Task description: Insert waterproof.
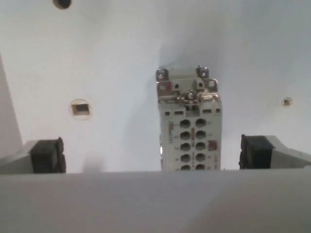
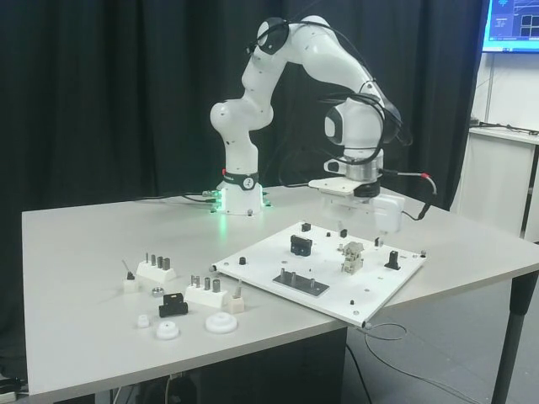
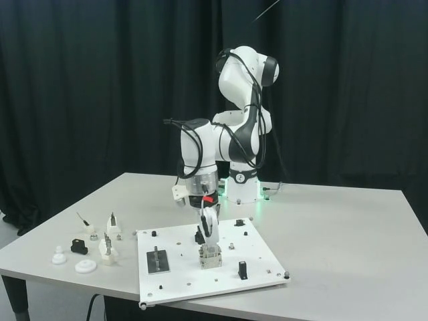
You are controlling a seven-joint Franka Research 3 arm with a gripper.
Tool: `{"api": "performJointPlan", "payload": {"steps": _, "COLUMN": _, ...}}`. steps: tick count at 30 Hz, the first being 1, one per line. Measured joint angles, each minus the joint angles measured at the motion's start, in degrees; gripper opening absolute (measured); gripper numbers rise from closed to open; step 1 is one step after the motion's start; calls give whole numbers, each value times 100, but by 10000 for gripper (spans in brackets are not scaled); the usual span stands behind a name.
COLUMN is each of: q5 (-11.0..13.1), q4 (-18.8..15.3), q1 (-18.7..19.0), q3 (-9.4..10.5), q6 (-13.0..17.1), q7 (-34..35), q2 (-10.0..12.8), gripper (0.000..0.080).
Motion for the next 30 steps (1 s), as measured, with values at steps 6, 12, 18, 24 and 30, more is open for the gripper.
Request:
{"api": "performJointPlan", "payload": {"steps": 6, "q5": 0, "q4": 36, "q1": 4, "q3": 3, "q6": 0, "q7": 6, "q2": 9, "gripper": 800}}
{"api": "performJointPlan", "payload": {"steps": 12, "q5": 0, "q4": 89, "q1": 9, "q3": 21, "q6": 0, "q7": 21, "q2": 42, "gripper": 800}}
{"api": "performJointPlan", "payload": {"steps": 18, "q5": 0, "q4": 191, "q1": 19, "q3": 40, "q6": 0, "q7": 58, "q2": 106, "gripper": 800}}
{"api": "performJointPlan", "payload": {"steps": 24, "q5": 0, "q4": 281, "q1": 33, "q3": 41, "q6": 0, "q7": 117, "q2": 187, "gripper": 800}}
{"api": "performJointPlan", "payload": {"steps": 30, "q5": 0, "q4": 329, "q1": 52, "q3": 43, "q6": 0, "q7": 217, "q2": 261, "gripper": 800}}
